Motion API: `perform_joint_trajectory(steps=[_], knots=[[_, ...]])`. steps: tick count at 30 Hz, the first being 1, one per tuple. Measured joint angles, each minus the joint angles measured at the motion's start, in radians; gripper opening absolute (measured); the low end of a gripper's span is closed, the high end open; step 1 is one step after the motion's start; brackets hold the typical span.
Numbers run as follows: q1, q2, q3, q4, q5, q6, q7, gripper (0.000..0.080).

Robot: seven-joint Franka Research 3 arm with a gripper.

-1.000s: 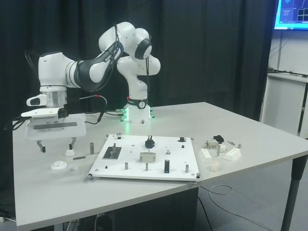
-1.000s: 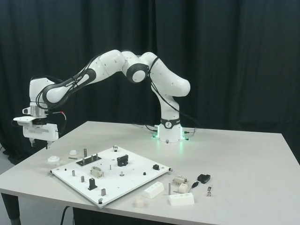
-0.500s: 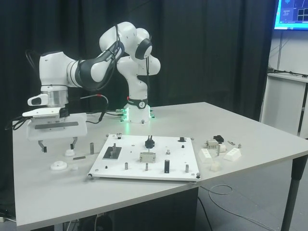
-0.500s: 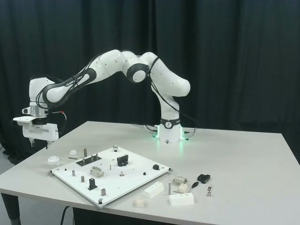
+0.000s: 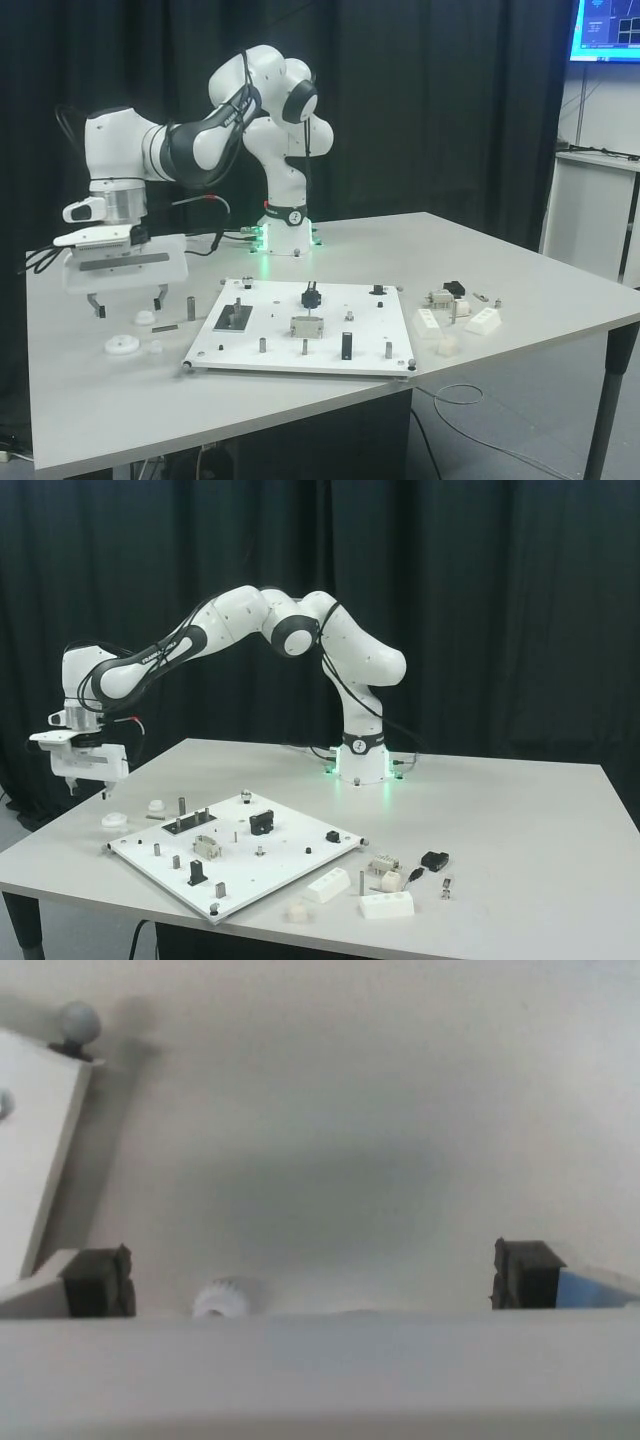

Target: Remove round peg 3.

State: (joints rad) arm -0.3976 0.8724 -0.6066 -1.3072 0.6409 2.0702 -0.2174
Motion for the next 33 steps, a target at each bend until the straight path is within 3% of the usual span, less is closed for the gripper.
perform_joint_trajectory(steps=[18, 33], knots=[[0.062, -0.005, 0.0, -0.005, 0.021, -0.096, -0.025, 0.08], [0.153, -0.042, -0.001, -0.029, 0.04, -0.132, 0.131, 0.08]])
